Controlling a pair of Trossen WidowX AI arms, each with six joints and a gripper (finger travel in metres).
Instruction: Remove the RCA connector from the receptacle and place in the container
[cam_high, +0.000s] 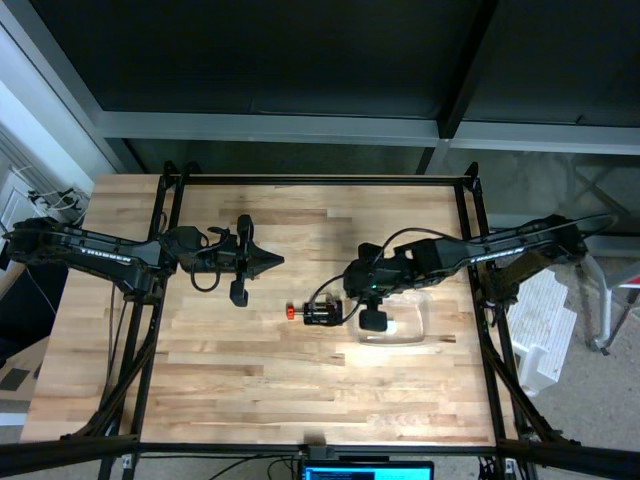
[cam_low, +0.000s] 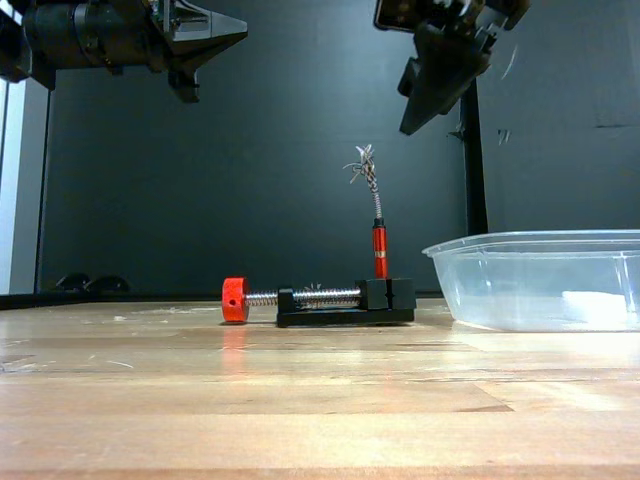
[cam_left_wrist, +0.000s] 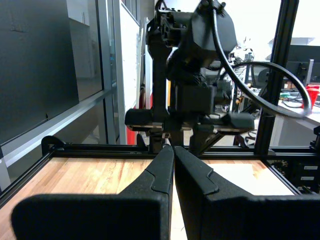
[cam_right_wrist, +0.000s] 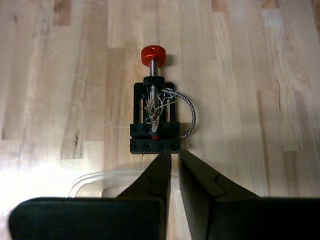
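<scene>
The receptacle (cam_low: 345, 300) is a small black vise with a red-orange knob (cam_low: 234, 299), lying on the wooden table (cam_high: 250, 370). The RCA connector (cam_low: 380, 250), slim and red, stands upright in its right end, with a braided silvery wire (cam_low: 372, 190) rising from it. My right gripper (cam_low: 407, 128) hangs shut well above and slightly right of the connector, holding nothing. Its wrist view shows the receptacle (cam_right_wrist: 154, 130) just beyond the gripper (cam_right_wrist: 174, 154). The clear container (cam_low: 540, 280) sits right of the receptacle. My left gripper (cam_high: 272, 261) hovers shut to the left.
A small white piece (cam_low: 595, 305) lies inside the container. Black frame rails (cam_high: 470, 230) border the table on both sides. In the left wrist view the left gripper (cam_left_wrist: 173, 148) points at the right arm (cam_left_wrist: 192, 60). Bare wood lies in front of the receptacle (cam_high: 320, 313).
</scene>
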